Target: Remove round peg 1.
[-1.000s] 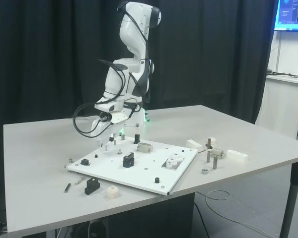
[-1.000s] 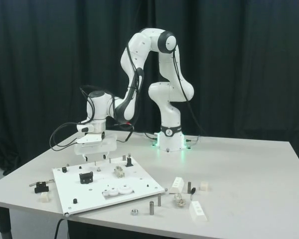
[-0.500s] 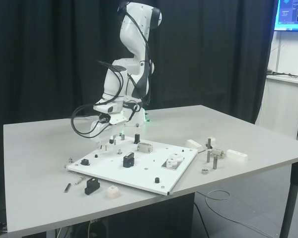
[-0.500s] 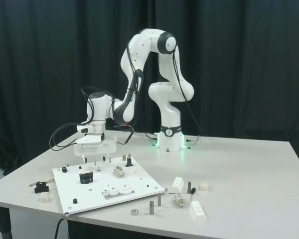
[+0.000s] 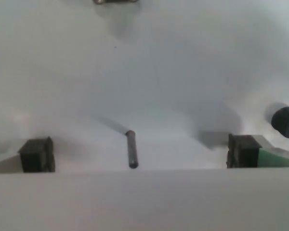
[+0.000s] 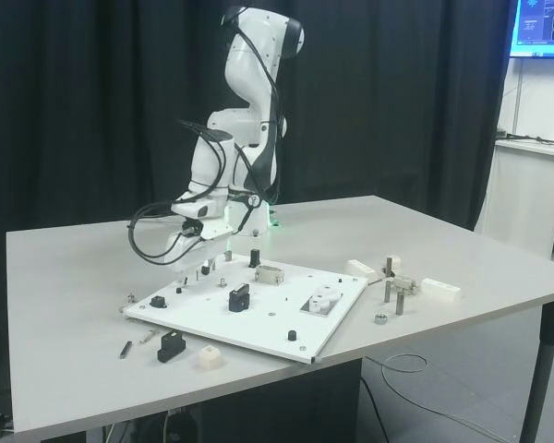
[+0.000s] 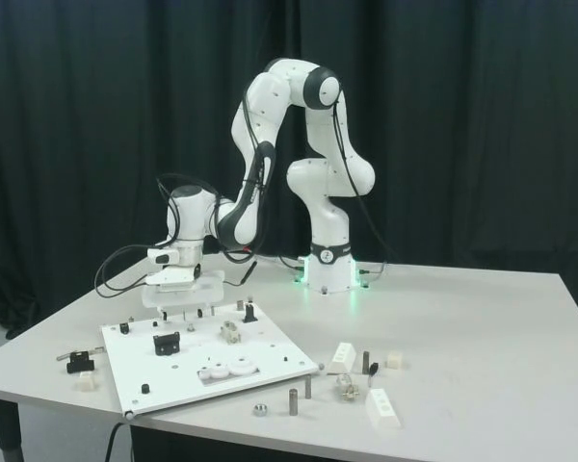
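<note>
Slim dull metal peg; smooth matt white board.

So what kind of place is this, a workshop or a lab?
Most likely a robotics lab: a white arm bolted on a grey table, a white assembly board with pegs and fittings, and black curtains behind.

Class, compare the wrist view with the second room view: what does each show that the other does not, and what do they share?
Only the wrist view shows the pincer fingertips open, either side of a thin upright peg, untouched. Only the second room view shows the whole white arm, the grey table and loose parts beside the board. Both show the white board under the pincer.
</note>
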